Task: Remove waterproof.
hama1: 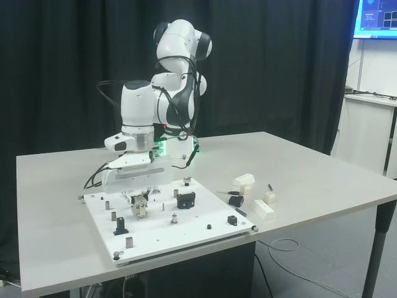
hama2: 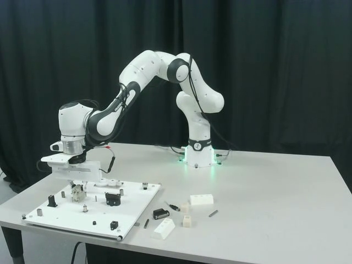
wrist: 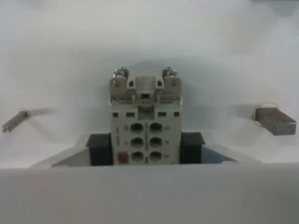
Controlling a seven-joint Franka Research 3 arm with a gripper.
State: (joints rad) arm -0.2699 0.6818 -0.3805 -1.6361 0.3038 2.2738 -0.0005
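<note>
Wrist view shows the gripper clenched on the grey connector block above the white board.

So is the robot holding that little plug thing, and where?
Yes, it looks so: the end effector grips the connector by its two sides, low down.

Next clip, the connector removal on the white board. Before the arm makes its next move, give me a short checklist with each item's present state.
1. Connector centred under the wrist camera: ok.
2. Gripper over the connector on the white board, seen from both room views: ok.
3. Fingers closed on the connector: cannot tell; they are hidden in every view.
4. Connector seated in its black holder: ok, black blocks flank it on both sides.
5. Loose white parts on the grey table lie away from the arm: ok.
</note>
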